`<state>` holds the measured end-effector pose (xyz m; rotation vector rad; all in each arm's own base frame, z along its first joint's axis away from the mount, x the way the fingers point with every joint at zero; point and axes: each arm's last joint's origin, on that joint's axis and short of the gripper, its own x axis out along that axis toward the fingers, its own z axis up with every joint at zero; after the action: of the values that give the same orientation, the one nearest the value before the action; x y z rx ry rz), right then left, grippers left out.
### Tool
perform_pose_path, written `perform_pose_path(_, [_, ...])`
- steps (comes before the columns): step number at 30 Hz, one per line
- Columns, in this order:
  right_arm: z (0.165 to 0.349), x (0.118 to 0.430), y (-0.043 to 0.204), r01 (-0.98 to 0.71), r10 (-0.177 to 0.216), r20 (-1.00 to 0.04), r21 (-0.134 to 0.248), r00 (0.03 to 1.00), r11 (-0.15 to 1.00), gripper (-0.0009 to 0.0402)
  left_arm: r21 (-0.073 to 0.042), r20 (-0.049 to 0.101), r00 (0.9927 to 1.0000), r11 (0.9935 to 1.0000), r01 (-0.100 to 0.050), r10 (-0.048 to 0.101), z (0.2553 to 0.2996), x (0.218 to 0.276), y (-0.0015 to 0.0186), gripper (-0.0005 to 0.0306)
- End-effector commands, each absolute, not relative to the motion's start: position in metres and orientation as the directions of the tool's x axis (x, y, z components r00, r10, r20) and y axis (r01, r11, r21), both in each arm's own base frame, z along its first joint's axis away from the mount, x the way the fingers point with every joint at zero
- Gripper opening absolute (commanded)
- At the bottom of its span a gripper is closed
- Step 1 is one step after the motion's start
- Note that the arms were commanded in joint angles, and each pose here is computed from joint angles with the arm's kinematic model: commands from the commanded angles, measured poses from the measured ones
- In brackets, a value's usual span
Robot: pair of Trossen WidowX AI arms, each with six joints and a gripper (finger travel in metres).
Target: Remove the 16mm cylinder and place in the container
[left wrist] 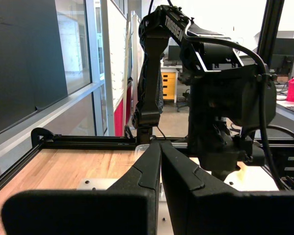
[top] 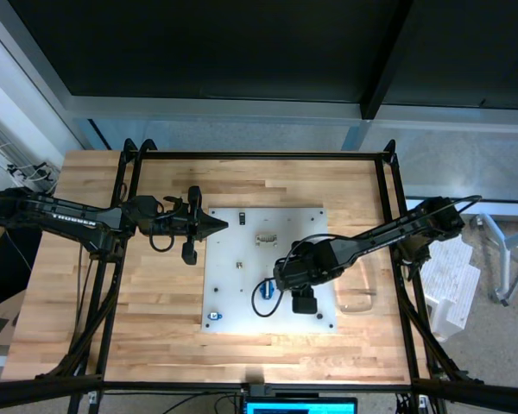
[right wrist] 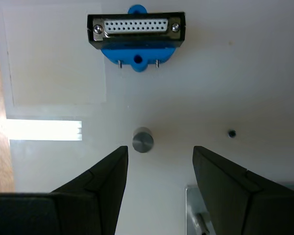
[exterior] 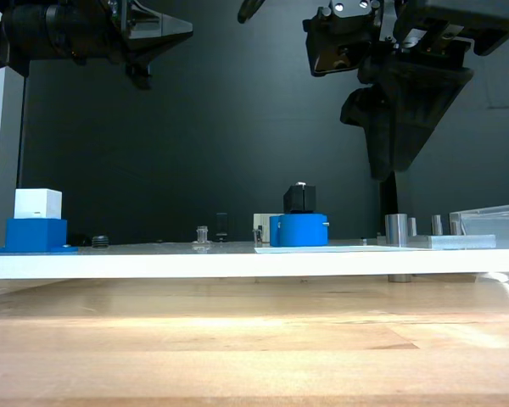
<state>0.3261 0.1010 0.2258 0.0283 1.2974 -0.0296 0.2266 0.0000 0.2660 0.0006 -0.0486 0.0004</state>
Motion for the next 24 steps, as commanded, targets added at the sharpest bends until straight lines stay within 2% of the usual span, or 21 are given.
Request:
perform_pose_path(1, [0.226, 0.328, 0.103, 0.042, -0.002, -0.960, 0.011, 0.281, 0.999, 0.0176, 0.001, 0.049, 0.99882, 1.00000, 0.000, 0.000, 0.2661, 0.2267, 0.0000, 0.0000])
perform_pose_path(6, [0.227, 0.329, 0.105, 0.053, 0.004, -0.956, 0.021, 0.295, 0.998, 0.0177, 0.001, 0.049, 0.99882, 1.00000, 0.000, 0.000, 0.2661, 0.2267, 0.0000, 0.0000])
perform_pose_path(17, [0.207, 0.342, 0.114, 0.058, 0.016, -0.949, 0.036, 0.314, 0.998, 0.0176, 0.001, 0.049, 0.99882, 1.00000, 0.000, 0.000, 0.2661, 0.2267, 0.0000, 0.0000])
perform_pose_path(24, [0.204, 0.344, 0.115, 0.056, 0.016, -0.949, 0.036, 0.314, 0.998, 0.0176, 0.001, 0.049, 0.99882, 1.00000, 0.000, 0.000, 0.2661, 0.2267, 0.0000, 0.0000])
